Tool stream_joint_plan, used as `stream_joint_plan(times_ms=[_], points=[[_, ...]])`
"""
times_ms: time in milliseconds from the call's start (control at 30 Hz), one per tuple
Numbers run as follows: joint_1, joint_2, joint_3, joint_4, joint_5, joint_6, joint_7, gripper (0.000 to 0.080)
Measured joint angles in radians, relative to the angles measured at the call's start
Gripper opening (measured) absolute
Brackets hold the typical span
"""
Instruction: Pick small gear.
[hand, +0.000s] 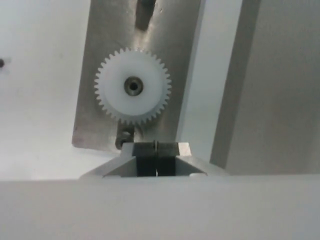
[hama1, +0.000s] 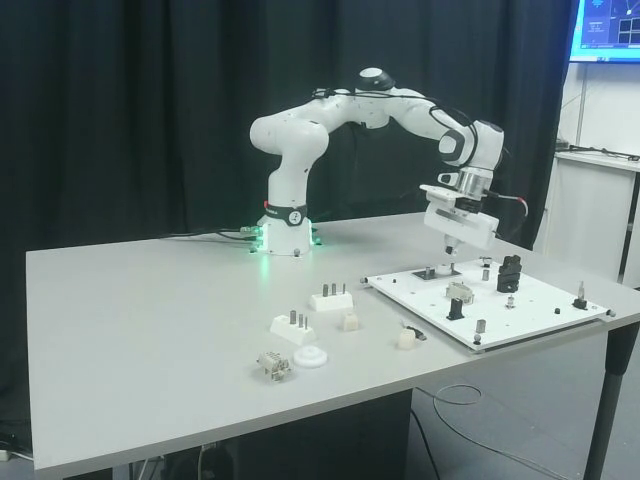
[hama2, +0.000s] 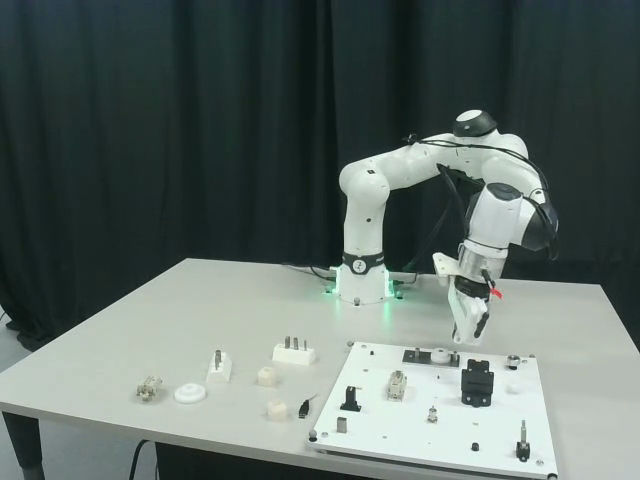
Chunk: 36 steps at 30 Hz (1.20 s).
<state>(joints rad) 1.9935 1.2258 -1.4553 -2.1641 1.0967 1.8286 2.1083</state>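
Arm (hama2: 400, 170) reaches from its base at mid-frame in the second room view out to the right, over the far edge of the white board (hama2: 400, 425) at lower right of that view. Gripper (hama2: 466, 338) points down and hangs above the board, touching nothing.

Claw state: in the wrist view the gripper (hand: 156, 159) has its two dark pads (hand: 146, 160) pressed together, with only a thin seam between them. Closed, nothing held.

Small gear (hand: 133, 86): white, toothed, dark bore in the centre, lying flat on a grey plate (hand: 100, 75). The wrist view shows it whole and clear of the fingertips. A small dark pin (hand: 124, 137) stands between the gear's rim and the gripper.

In the second room view the small gear (hama2: 437, 355) sits on the grey plate (hama2: 415, 356) near the board's far edge, right of frame centre, below the gripper and slightly left of it. In the first room view the gripper (hama1: 449, 243) is right of centre, above the board (hama1: 540, 310).

A larger gear (hama2: 189, 393) lies on the table (hama2: 120, 330) at lower left of the second room view, well apart from the board.
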Motion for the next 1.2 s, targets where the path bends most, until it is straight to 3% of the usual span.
stream_joint_plan(times_ms=[1200], points=[[0.025, 0.000, -0.019, 0.008, -0.023, 0.003, -0.001, 0.0000]])
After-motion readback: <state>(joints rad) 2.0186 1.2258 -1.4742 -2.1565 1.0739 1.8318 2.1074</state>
